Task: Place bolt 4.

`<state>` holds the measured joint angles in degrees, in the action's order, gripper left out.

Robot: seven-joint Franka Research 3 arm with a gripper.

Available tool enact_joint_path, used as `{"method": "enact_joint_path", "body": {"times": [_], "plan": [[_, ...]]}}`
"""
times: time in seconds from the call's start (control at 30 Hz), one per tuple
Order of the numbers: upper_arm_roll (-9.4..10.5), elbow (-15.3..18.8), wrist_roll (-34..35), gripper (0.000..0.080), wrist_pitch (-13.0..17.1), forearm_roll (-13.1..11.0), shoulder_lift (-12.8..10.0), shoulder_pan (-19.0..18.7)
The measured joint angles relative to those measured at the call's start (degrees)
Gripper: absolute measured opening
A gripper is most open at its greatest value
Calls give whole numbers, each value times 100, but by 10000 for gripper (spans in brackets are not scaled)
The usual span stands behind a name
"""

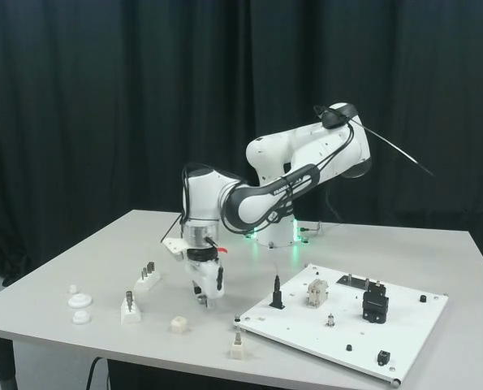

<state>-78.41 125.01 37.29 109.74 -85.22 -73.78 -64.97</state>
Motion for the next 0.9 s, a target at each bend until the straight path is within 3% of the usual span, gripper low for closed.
{"method": "enact_joint_path", "body": {"times": [0.4,0.9], "plan": [[130,-138,-7,800,21,-40,-16,104],[64,-135,-60,800,17,37,-16,158]]}}
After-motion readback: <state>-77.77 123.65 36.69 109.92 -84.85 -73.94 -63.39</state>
